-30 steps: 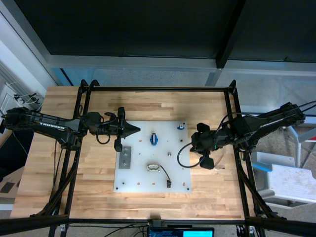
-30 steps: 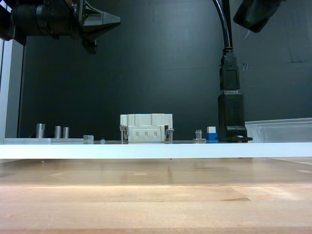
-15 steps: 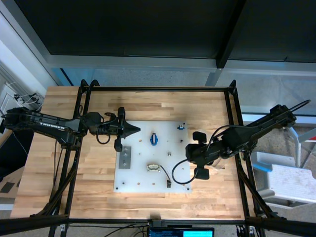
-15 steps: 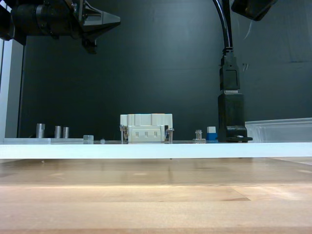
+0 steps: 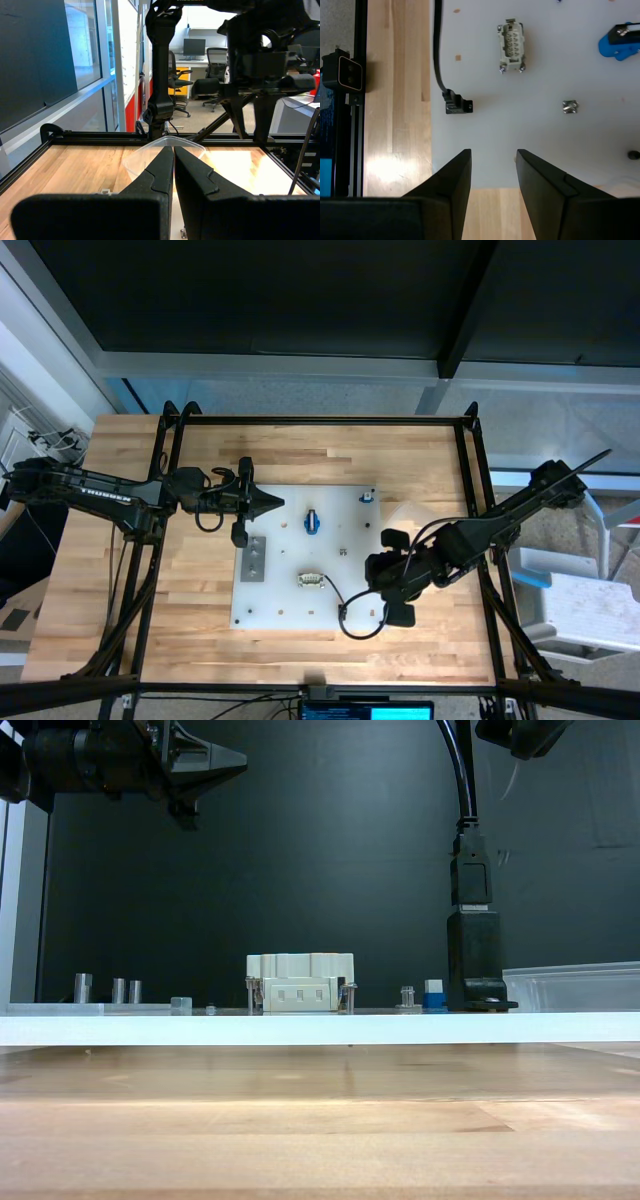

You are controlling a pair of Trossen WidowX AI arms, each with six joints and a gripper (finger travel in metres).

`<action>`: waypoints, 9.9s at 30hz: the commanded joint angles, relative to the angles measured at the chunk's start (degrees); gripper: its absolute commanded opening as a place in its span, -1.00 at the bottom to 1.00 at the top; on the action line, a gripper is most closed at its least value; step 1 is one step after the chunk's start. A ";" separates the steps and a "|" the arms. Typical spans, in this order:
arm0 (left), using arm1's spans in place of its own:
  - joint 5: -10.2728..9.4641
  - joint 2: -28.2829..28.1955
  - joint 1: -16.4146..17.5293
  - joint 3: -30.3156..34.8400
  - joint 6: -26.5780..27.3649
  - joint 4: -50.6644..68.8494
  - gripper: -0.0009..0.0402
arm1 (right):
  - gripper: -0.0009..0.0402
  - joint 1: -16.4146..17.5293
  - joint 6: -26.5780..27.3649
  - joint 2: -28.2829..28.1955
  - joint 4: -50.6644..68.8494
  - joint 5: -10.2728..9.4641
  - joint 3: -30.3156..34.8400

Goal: Remove the USB connector from the USB hub and place in the container

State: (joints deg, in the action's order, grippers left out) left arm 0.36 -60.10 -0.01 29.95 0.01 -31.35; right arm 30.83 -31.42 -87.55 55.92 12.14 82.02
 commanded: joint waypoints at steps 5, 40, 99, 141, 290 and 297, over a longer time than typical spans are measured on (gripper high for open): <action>0.00 -0.02 0.02 0.00 -0.02 -0.02 -0.95 | -0.31 1.49 -1.46 -2.25 -2.16 0.83 -0.02; 0.00 0.00 0.00 0.00 -0.02 0.00 -0.95 | -0.31 3.34 -5.64 -13.79 -13.75 4.57 0.00; 0.02 -0.02 0.00 0.00 -0.02 0.00 -0.95 | -0.96 1.40 -0.44 -18.99 -12.17 2.84 4.31; 0.00 0.00 0.02 0.00 -0.02 0.00 -0.95 | -0.96 3.39 -2.80 -13.07 -19.96 5.29 -5.84; 0.02 -0.02 0.00 0.00 -0.02 0.00 -0.95 | -0.27 -1.33 -24.87 38.29 8.98 -7.28 -42.14; 0.00 -0.02 0.00 0.00 -0.02 0.00 -0.95 | -0.29 -1.33 -25.14 38.32 8.92 -7.28 -42.14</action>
State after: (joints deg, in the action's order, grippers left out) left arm 0.36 -60.10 -0.01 29.93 -0.01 -31.35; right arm 29.50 -56.55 -49.23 64.88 4.89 39.86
